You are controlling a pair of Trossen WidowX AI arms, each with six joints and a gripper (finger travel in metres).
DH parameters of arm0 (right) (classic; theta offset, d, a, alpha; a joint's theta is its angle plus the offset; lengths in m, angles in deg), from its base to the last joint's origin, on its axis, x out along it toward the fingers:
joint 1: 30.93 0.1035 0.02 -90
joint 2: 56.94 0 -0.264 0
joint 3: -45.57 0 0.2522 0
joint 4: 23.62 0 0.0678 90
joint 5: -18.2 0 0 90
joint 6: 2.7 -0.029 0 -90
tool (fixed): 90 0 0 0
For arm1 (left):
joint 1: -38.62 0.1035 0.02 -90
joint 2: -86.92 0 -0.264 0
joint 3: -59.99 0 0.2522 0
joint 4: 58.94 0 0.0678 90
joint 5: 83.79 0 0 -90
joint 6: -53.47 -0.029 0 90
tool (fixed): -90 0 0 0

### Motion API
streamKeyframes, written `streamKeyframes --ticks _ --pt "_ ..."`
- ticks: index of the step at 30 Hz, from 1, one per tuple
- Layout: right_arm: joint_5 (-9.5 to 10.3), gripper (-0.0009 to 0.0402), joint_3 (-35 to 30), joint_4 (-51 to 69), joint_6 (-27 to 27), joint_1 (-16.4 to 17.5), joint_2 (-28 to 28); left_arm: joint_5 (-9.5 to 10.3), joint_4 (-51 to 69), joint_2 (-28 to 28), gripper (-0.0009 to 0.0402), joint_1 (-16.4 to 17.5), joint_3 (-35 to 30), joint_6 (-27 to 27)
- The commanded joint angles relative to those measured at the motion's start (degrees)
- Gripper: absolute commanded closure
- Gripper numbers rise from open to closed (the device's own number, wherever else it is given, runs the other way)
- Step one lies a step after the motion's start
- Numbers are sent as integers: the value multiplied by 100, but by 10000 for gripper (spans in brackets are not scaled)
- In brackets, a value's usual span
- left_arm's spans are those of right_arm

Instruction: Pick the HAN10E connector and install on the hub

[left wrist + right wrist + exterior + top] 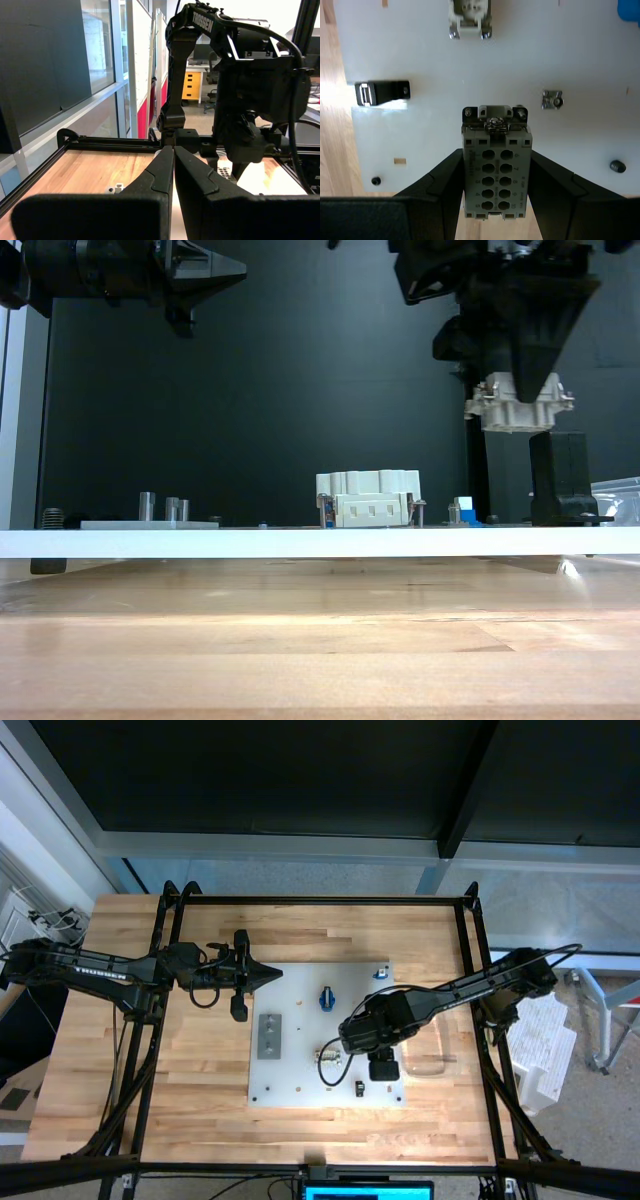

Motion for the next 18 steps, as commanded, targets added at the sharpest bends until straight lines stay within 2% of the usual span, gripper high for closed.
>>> streamKeyframes --ticks 1,11,18 --pt "-2 380 -153 -7 -4 -11 151 -2 -2 0 392 2 -2 -2" --pt "-17 377 -688 17 -7 -59 601 -2 -2 0 392 2 -2 -2" --pt "-17 346 -1185 107 -7 -96 1010 -2 -2 0 392 2 -2 -2"
